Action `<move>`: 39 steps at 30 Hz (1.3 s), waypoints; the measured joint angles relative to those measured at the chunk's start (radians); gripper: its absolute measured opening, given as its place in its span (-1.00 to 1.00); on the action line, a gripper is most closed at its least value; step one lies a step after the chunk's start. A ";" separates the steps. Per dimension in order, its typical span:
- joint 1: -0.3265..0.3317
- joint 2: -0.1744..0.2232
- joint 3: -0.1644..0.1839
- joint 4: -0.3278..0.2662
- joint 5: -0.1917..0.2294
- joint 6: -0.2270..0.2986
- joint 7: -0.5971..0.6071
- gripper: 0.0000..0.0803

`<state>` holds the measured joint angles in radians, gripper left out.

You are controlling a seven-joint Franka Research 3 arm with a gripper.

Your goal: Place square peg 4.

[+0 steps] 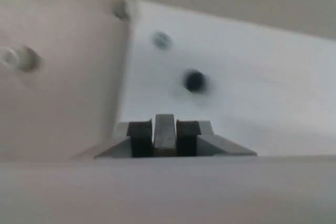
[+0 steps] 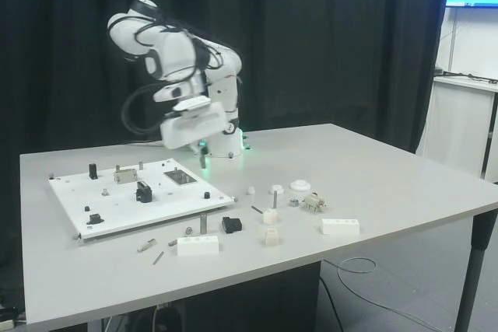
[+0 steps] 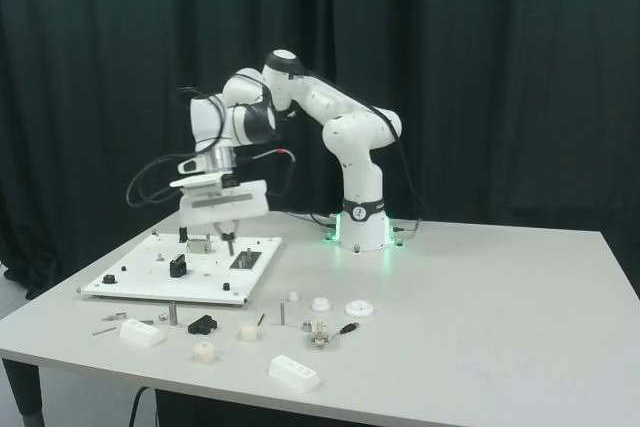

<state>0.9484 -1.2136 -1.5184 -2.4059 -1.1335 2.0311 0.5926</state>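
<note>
Square peg 4 (image 1: 165, 134) is clamped between the gripper (image 1: 165, 142) fingers, above the white board (image 3: 150, 282) near its dark recess (image 3: 246, 260). Pickup appears complete; lowering, insertion and release appear to remain.

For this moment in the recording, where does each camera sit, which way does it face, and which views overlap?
Wrist view: on the arm's wrist, looking down past the gripper, shut on a grey peg, at the white board.
First room view: off the table's front, facing the board and black curtain; the whole arm shows.
Second room view: off another side, facing the arm's base; the whole arm shows.
Shared: both room views show board, arm and loose parts.
</note>
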 joint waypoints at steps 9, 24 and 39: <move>0.132 0.002 0.028 -0.035 -0.028 0.001 0.187 -0.77; 0.421 0.002 0.033 -0.033 -0.102 0.004 0.505 -0.77; 0.754 0.016 -0.078 0.073 -0.238 0.005 0.757 -0.77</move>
<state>1.7025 -1.1976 -1.5959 -2.3332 -1.3714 2.0356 1.3498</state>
